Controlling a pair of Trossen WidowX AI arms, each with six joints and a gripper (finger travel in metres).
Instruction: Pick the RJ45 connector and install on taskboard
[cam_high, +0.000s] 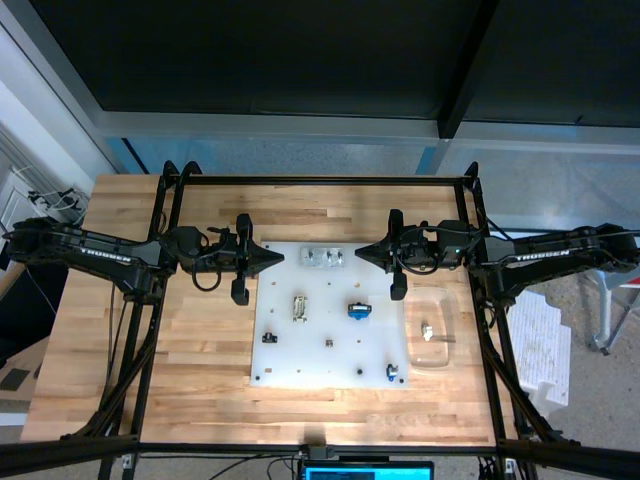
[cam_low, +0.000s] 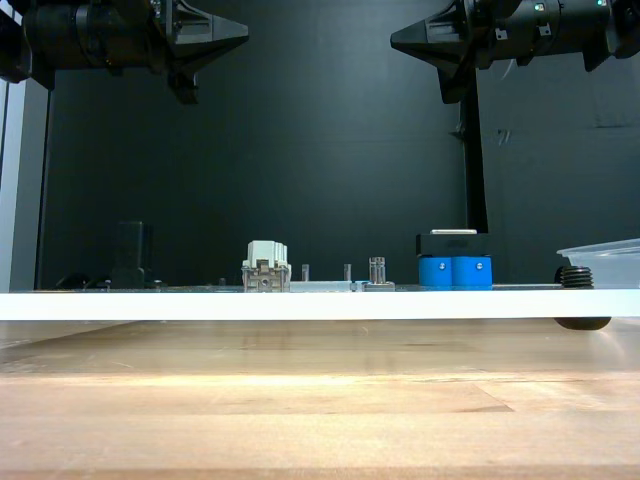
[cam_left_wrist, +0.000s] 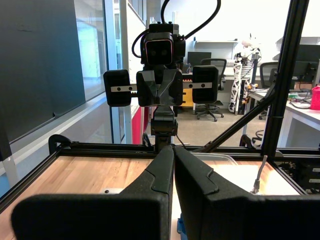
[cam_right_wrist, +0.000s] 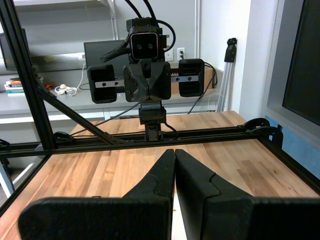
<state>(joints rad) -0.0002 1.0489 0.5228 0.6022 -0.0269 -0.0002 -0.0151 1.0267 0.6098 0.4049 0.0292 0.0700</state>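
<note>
We saw left gripper (cam_high: 277, 258) and right gripper (cam_high: 362, 252) closed on nothing, tips facing, white board (cam_high: 300, 352) well beneath them, connector we could not locate.

From where I stand, both arms reach in from the sides and hang level, raised high, like mirror images of each other. The left arm (cam_high: 95, 250) stretches inward. Its left gripper (cam_high: 279, 258) points straight across at its partner, the two fingers (cam_left_wrist: 160, 170) pressed flat together with no gap showing. The right arm (cam_high: 555, 248) does the same from the other side. The right gripper (cam_high: 361, 252) aims back at the left one, its fingers (cam_right_wrist: 162, 172) likewise closed tip to tip. The two noses face each other, apart, at about the same height. Each wrist runs straight in line with its forearm.
</note>
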